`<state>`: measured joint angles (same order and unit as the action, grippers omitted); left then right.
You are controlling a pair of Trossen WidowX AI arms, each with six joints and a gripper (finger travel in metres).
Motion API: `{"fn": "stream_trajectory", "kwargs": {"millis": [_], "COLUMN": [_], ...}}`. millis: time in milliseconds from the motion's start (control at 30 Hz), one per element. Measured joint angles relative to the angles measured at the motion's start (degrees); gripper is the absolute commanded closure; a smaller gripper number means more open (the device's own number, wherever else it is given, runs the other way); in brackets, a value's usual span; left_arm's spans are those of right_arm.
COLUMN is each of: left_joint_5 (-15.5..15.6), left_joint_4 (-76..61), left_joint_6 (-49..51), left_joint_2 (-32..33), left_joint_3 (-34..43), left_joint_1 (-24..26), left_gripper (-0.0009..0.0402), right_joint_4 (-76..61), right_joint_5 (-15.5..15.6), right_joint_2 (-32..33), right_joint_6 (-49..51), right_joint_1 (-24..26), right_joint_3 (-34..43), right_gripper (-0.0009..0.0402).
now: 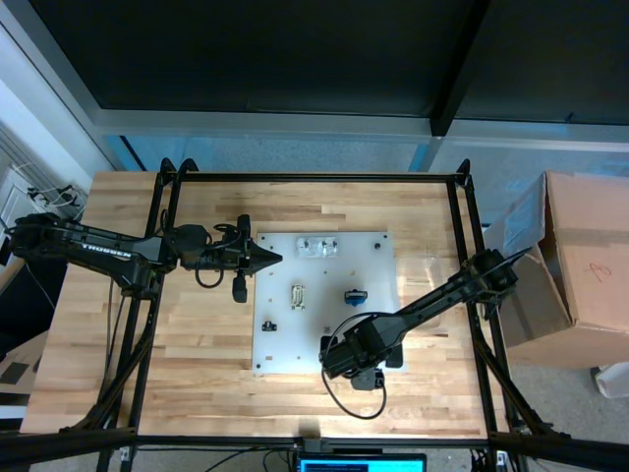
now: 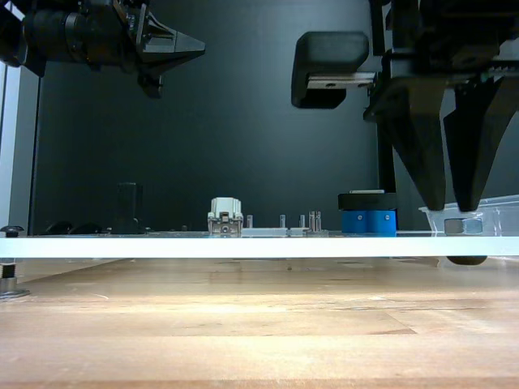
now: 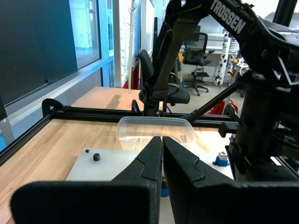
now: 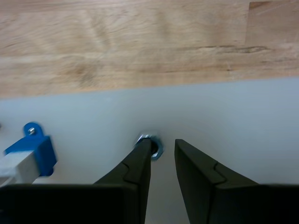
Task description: Unfasten the M12 nut and place it in the container
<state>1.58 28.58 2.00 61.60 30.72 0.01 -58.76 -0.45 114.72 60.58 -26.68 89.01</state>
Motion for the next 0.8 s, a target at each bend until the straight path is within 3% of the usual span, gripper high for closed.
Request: {"fn": "stream_trajectory", "kwargs": {"millis": [133, 233, 400, 467, 533, 800], "left_joint_5": [0.00, 0.00, -0.02, 0.00, 0.00, 0.00], "left_joint_4": [0.00, 0.00, 0.00, 0.00, -0.02, 0.00], "left_joint_6": [0.00, 0.00, 0.00, 0.00, 0.02, 0.00], "left_joint_2": [0.00, 0.00, -0.02, -0.02, -0.02, -0.02], "left_joint_3": [-0.02, -0.02, -0.02, -0.02, 0.00, -0.02], "left_joint_1": [0.00, 0.00, 0.00, 0.00, 0.00, 0.00], "left_gripper": [0.0393, 0.0393, 0.0393, 0.0393, 0.0393, 0.0393], "right_joint_4": [-1.42, -1.62, -2.25, -2.71, -2.40, 5.49], "right_joint_5": [0.02, 0.00, 0.02, 0.04, 0.37, 7.93], "right_joint_2": [-1.90, -3.37, -5.33, -5.53, -5.81, -5.99], "right_joint_6": [-2.38, -11.13, -41.00, -56.81, -65.96, -79.80], "right_joint_1": [0.00, 0.00, 0.02, 0.02, 0.02, -0.48], "right_joint_3": [0.00, 0.00, 0.00, -0.44, -1.88, -8.39], "right_gripper": [0.0318, 0.0333, 0.0399, 0.0386, 0.0391, 0.0394]}}
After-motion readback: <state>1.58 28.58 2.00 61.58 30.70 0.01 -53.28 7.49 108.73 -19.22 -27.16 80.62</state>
